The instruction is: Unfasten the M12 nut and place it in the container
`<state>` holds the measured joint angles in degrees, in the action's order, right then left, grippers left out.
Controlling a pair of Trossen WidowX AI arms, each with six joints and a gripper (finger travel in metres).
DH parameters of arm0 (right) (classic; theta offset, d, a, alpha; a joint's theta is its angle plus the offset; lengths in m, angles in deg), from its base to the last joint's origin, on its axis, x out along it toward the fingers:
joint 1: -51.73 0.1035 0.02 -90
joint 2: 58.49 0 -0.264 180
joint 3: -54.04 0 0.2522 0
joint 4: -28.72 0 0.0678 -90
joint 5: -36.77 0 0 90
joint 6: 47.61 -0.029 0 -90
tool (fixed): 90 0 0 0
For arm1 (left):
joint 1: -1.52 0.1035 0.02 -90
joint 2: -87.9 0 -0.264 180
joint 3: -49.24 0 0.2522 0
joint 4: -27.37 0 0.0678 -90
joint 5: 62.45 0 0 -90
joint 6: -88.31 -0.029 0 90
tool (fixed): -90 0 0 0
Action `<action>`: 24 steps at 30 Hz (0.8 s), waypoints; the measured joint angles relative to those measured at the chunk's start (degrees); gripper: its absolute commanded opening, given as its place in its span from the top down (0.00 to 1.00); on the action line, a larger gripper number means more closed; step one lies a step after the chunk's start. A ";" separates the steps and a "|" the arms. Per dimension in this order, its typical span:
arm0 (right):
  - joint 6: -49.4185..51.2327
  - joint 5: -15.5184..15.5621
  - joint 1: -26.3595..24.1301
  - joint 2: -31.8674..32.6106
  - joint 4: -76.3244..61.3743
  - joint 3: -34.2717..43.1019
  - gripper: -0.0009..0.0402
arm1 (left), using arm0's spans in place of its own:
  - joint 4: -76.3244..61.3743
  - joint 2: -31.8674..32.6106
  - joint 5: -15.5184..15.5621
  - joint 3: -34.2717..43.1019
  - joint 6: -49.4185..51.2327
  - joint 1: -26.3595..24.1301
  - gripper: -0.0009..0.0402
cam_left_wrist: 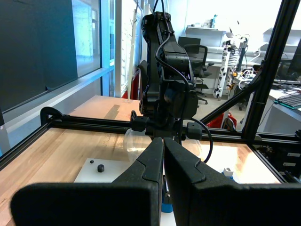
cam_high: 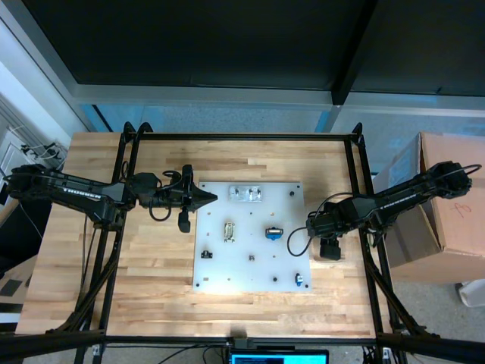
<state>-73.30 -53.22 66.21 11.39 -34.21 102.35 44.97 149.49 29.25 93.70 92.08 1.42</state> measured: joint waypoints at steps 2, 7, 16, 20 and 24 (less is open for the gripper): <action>0.00 0.00 0.00 0.00 0.00 0.00 0.53 | -0.02 0.00 0.02 0.00 0.00 0.00 0.98; 0.02 0.00 0.00 0.00 0.00 0.00 0.55 | 0.00 0.00 0.02 0.00 0.00 0.00 0.98; 0.52 -0.63 -0.50 -0.04 -4.61 5.29 0.61 | -0.02 0.00 0.02 0.00 0.00 0.00 0.98; 3.48 -0.70 -2.47 -0.13 -10.67 11.80 0.65 | 0.00 0.00 0.02 0.00 -0.02 0.00 0.98; 8.98 -0.70 -6.01 -0.15 -13.14 18.67 0.70 | 0.00 0.00 0.02 0.00 -0.02 0.00 0.98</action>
<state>-64.32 -53.92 60.20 11.24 -47.34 121.01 44.97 149.49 29.27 93.70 92.06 1.42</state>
